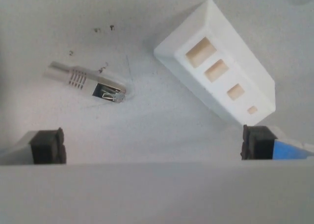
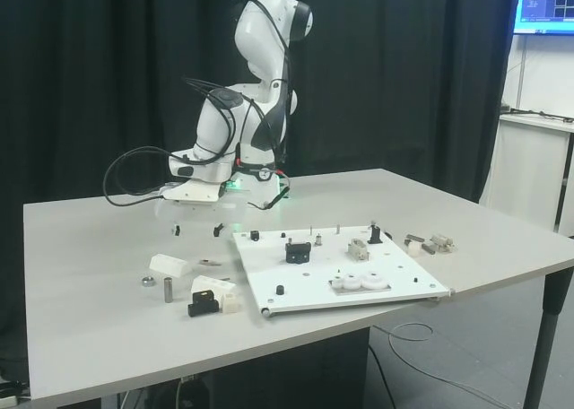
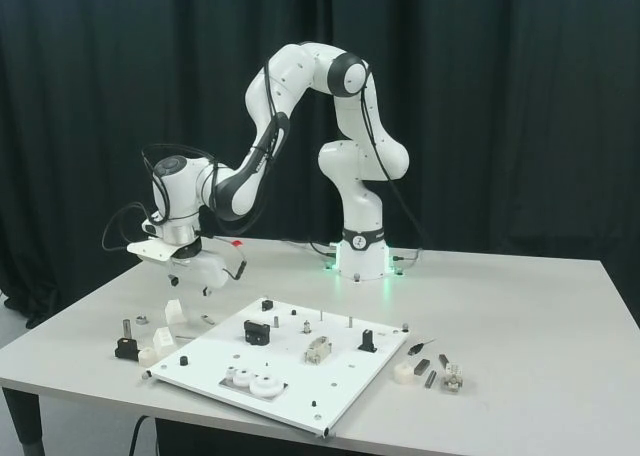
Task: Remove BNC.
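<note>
The only writing in view is on a monitor (image 2: 543,5) in the upper right corner of the first room view, and it is too small to read.

The gripper (image 1: 152,144) hangs low over the grey table (image 2: 81,337), its two fingers spread wide with nothing between them. Each fingertip (image 1: 47,146) ends in a black, ribbed, rubber-like pad. Under it on the matt tabletop lie a white plastic wedge block (image 1: 216,62) and a network plug (image 1: 91,84). The block has a sloped face with four rectangular recesses in a row, stepping from large to small. The plug has a clear moulded body, a metal shell and a short stub of grey cable, and lies apart from the block.

In the first room view the gripper is at centre left, over the table just off the left edge of a flat white square board (image 2: 395,270). On the board stand a black fixture (image 2: 298,252), two white toothed wheels (image 2: 363,282) and several small metal posts and fittings. The BNC connector is not in the gripper. I cannot tell which of the small fittings on the board it is. At the lower left, near the wedge block, lie a short metal cylinder (image 2: 169,290) and a black-and-white blocky part (image 2: 211,297). A green light (image 3: 335,266) glows at the foot of the glossy white arm (image 3: 290,86).
</note>
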### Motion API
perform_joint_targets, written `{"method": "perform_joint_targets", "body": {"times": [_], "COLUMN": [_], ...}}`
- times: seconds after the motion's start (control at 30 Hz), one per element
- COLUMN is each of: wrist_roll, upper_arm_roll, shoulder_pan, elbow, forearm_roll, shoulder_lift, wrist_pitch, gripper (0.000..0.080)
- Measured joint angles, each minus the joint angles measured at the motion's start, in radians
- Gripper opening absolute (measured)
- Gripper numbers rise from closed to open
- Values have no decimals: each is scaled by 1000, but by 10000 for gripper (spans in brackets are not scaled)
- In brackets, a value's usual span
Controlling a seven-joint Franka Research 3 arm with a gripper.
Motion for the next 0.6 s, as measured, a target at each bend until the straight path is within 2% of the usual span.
{"method": "perform_joint_targets", "body": {"times": [0.4,0.6], "wrist_roll": [0,10], "upper_arm_roll": [-1,0], "shoulder_pan": [-1,3], "elbow": [0,-1], "forearm_roll": [4,56], "shoulder_lift": [-3,-19], "wrist_pitch": [-8,-42], "gripper": [800,800]}}
